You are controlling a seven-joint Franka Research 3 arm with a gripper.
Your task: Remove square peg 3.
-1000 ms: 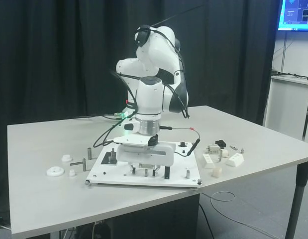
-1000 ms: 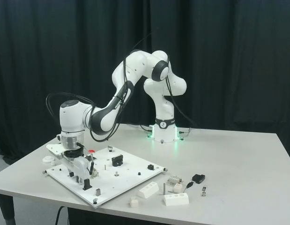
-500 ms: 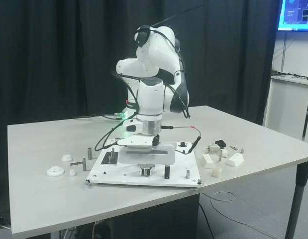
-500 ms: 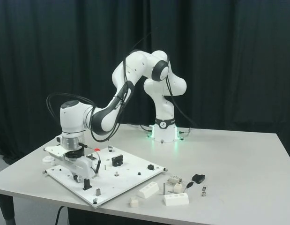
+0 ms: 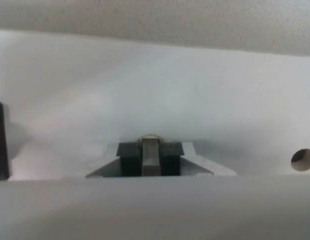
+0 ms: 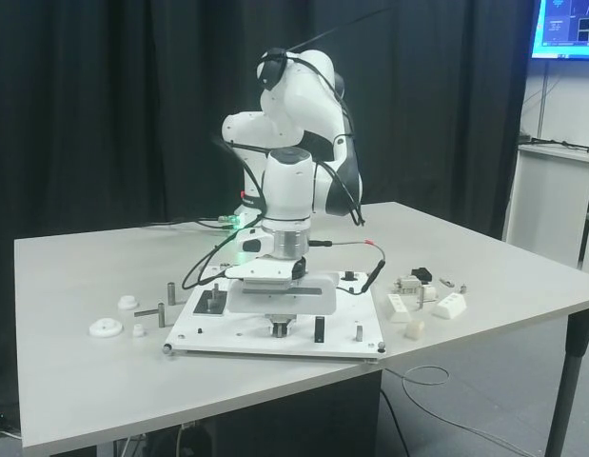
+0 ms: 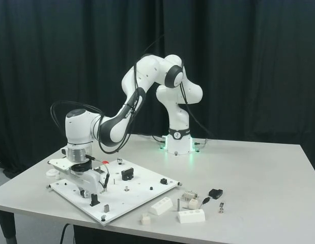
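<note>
At lower centre, the gripper (image 5: 151, 159) has its jaws clamped on the square peg (image 5: 150, 161), leaving the lift off the white board (image 6: 347, 338).

Pretty clearly a robotics lab. Black curtains (image 7: 259, 61) hang all around as a backdrop, and the white arm (image 7: 121, 112) is bolted onto a plain grey bench (image 7: 259, 178) with a white peg board (image 7: 132, 195) and loose white test blocks (image 7: 190, 216). There's a wall screen (image 6: 565, 29) in the corner too.
</note>
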